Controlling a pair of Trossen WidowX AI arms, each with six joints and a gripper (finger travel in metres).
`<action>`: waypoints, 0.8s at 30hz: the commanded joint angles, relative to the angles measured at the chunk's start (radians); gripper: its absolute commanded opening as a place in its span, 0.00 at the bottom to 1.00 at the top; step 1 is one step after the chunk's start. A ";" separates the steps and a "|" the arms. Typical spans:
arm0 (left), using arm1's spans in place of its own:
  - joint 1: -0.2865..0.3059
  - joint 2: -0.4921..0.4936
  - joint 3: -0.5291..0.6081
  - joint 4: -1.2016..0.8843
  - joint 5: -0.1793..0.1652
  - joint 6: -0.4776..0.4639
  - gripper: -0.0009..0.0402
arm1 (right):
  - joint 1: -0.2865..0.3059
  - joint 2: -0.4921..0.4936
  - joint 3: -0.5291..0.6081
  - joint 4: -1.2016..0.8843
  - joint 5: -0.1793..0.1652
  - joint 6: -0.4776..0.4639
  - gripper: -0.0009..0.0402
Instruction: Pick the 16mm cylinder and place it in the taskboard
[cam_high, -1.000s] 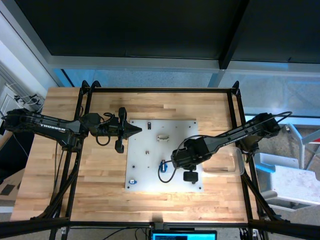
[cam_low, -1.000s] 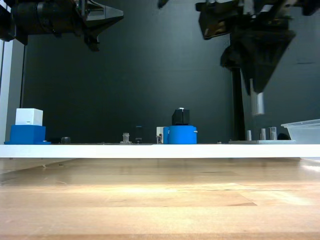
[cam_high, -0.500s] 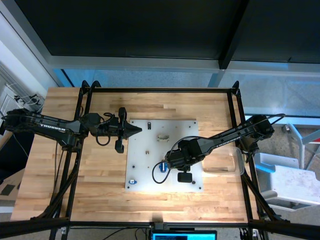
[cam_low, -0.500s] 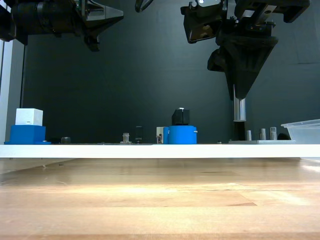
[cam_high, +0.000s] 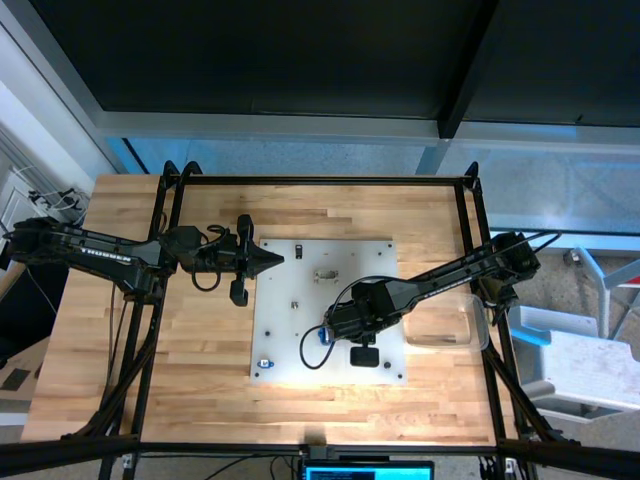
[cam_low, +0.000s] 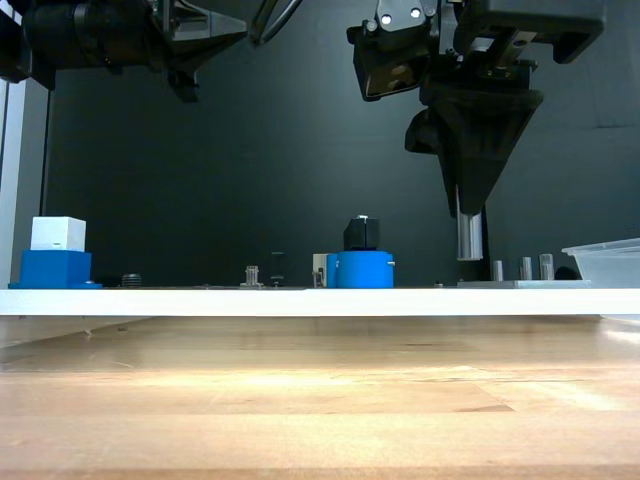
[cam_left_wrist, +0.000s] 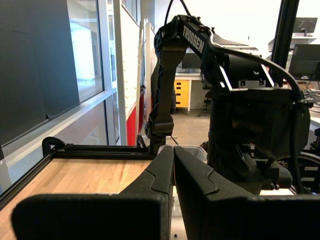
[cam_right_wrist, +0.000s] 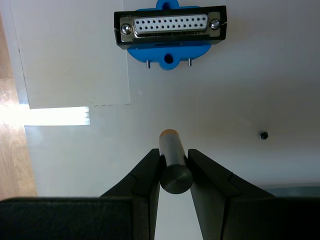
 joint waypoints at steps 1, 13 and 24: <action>0.000 0.000 0.000 -0.001 0.000 0.000 0.02 | 0.000 0.004 0.004 0.003 0.000 0.000 0.04; 0.000 0.000 0.000 -0.001 0.000 0.000 0.02 | 0.000 0.004 -0.012 0.003 0.000 0.000 0.04; 0.000 0.000 0.000 -0.001 0.000 0.000 0.02 | -0.001 0.004 -0.024 0.018 0.000 0.000 0.04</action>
